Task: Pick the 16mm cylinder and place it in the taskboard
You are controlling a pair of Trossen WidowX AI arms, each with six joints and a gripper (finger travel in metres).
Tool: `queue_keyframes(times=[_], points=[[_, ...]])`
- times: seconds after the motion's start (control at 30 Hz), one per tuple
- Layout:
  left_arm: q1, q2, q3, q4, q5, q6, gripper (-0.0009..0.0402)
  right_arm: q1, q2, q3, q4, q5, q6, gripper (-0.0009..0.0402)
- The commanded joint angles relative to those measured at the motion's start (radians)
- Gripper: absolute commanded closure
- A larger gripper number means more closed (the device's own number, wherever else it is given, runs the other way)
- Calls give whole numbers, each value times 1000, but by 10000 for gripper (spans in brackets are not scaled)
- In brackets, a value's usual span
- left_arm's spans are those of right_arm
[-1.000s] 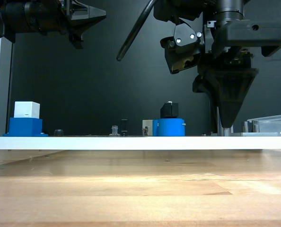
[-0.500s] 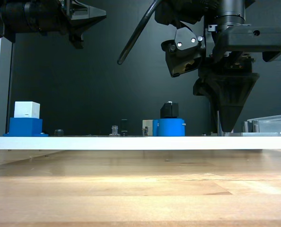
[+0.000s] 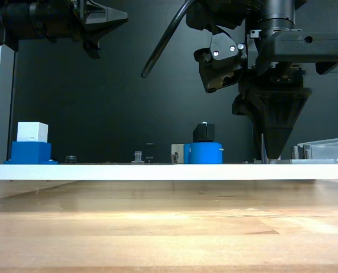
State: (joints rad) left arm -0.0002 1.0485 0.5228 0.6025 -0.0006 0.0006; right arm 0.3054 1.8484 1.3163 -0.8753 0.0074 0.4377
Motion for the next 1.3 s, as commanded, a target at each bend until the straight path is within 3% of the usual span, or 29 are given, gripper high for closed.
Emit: queue_keyframes(times=[0.03, 0.33, 0.73, 1.3], points=[[0, 0, 0, 0, 0, 0, 393, 0, 0, 0, 0, 0, 2, 354], [0, 0, 0, 0, 0, 0, 393, 0, -1, 0, 0, 0, 3, 276], [0, 0, 0, 0, 0, 0, 393, 0, -1, 3, -2, 0, 0, 207], [0, 0, 0, 0, 0, 0, 393, 5, -21, 5, -24, 0, -1, 191]])
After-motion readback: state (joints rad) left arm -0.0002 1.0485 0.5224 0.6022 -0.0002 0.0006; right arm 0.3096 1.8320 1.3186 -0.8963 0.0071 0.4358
